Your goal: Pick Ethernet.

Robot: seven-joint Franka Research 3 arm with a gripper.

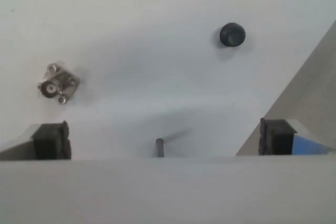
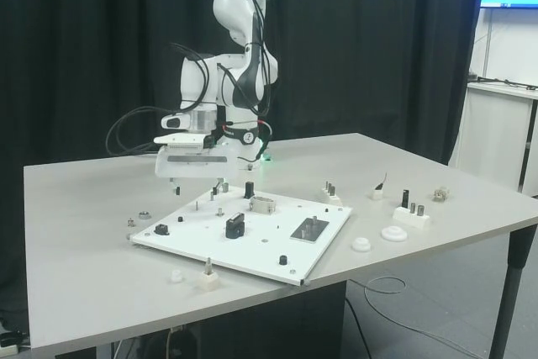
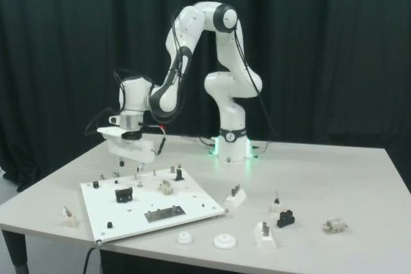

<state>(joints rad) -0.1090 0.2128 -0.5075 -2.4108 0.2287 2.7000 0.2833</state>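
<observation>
Toward the left of the first room view, the white arm holds its gripper (image 2: 195, 181) above the far left part of the white board (image 2: 319, 250), clear of every part on it. In the wrist view the two black fingertips (image 1: 51, 141) stand wide apart at the lower corners of the frame, so the gripper is open and holds nothing. Between them shows only bare board with a thin pin (image 1: 159, 147); a small metal coaxial connector (image 1: 58, 83) lies at middle left and a black knob (image 1: 232, 34) at upper right. The Ethernet plug, as far as I can judge, is the small metallic block (image 2: 263, 203) near the centre of the board in the first room view, right of the gripper and well apart from it; it does not appear in the wrist view. The step in hand looks like the approach, with no grasp begun. The next move calls for carrying the gripper across the board until the plug sits between the fingertips, then descending and closing on its sides.
</observation>
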